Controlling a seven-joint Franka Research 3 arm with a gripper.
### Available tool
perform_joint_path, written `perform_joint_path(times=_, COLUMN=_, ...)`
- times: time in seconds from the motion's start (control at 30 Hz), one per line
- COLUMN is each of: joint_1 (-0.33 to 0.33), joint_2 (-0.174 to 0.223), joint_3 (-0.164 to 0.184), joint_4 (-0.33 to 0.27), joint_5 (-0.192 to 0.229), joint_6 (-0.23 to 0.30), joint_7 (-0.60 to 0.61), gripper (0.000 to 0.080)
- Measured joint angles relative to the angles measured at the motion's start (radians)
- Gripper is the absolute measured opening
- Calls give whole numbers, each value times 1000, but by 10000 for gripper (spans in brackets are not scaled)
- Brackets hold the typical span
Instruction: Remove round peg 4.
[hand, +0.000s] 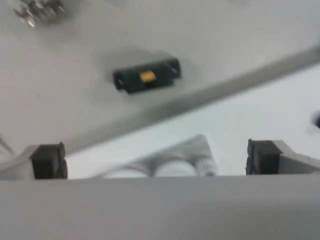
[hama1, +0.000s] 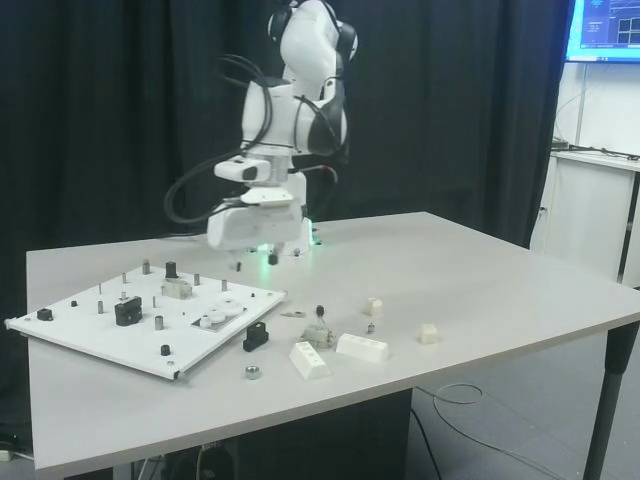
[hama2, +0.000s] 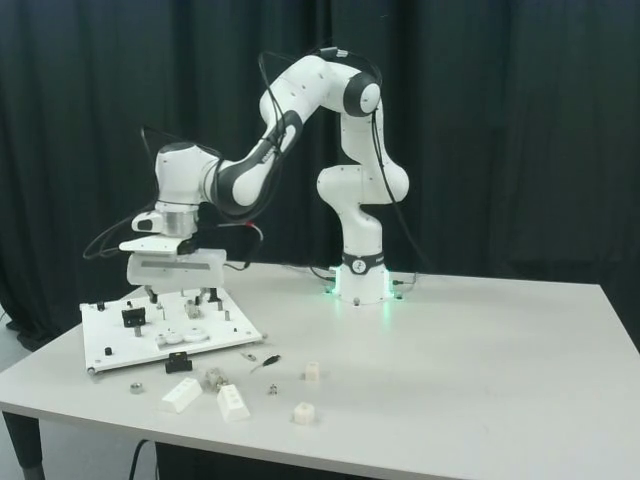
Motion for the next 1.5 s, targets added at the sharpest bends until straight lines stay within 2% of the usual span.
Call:
perform_joint_path(times=0.6, joint_1=-149, joint_2=13, joint_3=0, joint_4=9, joint_5=2, joint_6=-17, joint_7=-143, gripper=800)
perform_joint_path(times=0.8, joint_1=-192, joint_2=31, joint_3=2, joint_4=9, joint_5=21, joint_6=-21, joint_7=-186, gripper=800)
perform_joint_path(times=1.0, joint_1=-228, joint_2=58, joint_3=3, joint_4=9, joint_5=70, joint_6=-21, joint_7=-263, gripper=800)
perform_joint_path(times=1.5, joint_1=-293, joint_2=152, joint_3=6, joint_4=29, joint_5=250, joint_6=6, joint_7=-405, gripper=800)
